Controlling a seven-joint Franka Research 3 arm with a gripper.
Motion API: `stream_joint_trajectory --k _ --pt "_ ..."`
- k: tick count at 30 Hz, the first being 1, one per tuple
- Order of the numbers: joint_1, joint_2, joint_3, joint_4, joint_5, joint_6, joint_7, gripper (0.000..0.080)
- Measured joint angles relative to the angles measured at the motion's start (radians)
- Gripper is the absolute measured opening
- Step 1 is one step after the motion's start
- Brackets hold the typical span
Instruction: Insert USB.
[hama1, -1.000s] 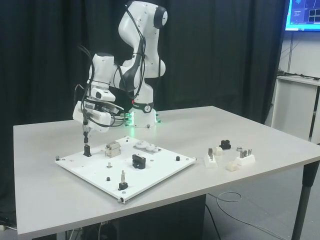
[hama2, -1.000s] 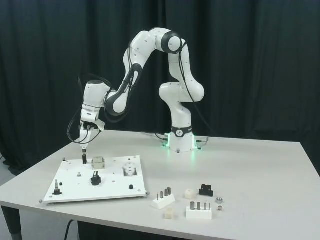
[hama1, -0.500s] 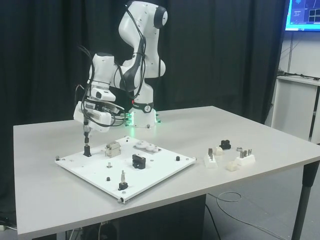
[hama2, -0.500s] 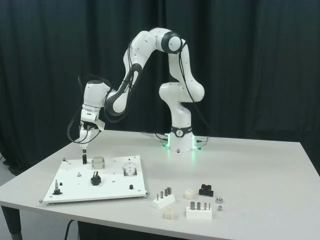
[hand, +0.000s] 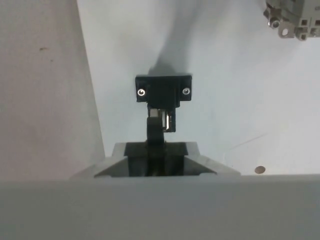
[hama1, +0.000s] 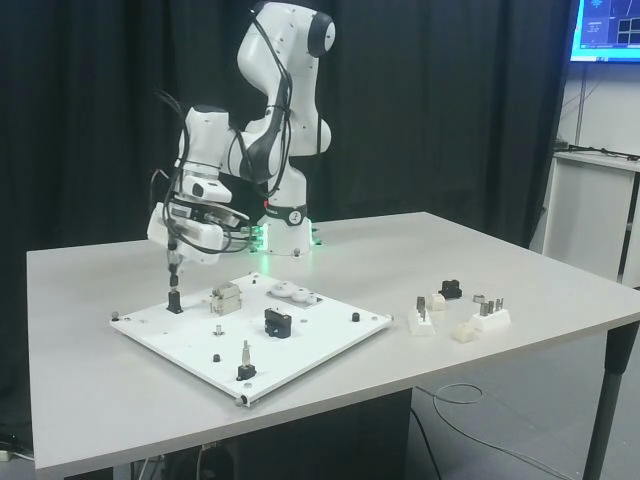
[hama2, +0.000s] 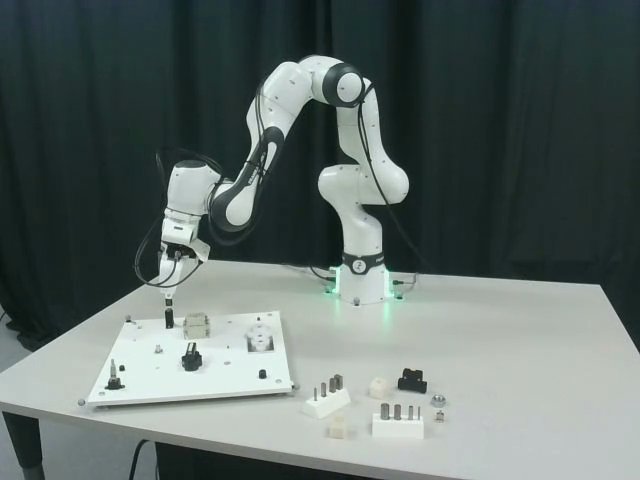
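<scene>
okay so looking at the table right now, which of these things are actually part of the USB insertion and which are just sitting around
Part of the job:
- gripper, holding the USB plug
- black USB socket below it
- white board carrying the socket

Lying about:
- grey connector block on the board
- black fixtures on the board
- small white peg holders on the grey table

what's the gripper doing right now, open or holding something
Gripper: shut on the USB plug, held just above the black USB socket on the white board.
</scene>
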Motion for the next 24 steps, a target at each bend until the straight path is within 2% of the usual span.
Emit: stream_joint_trajectory --k 24 --pt "-0.001 -0.001 0.008 0.001 0.005 0.002 0.000 0.0064"
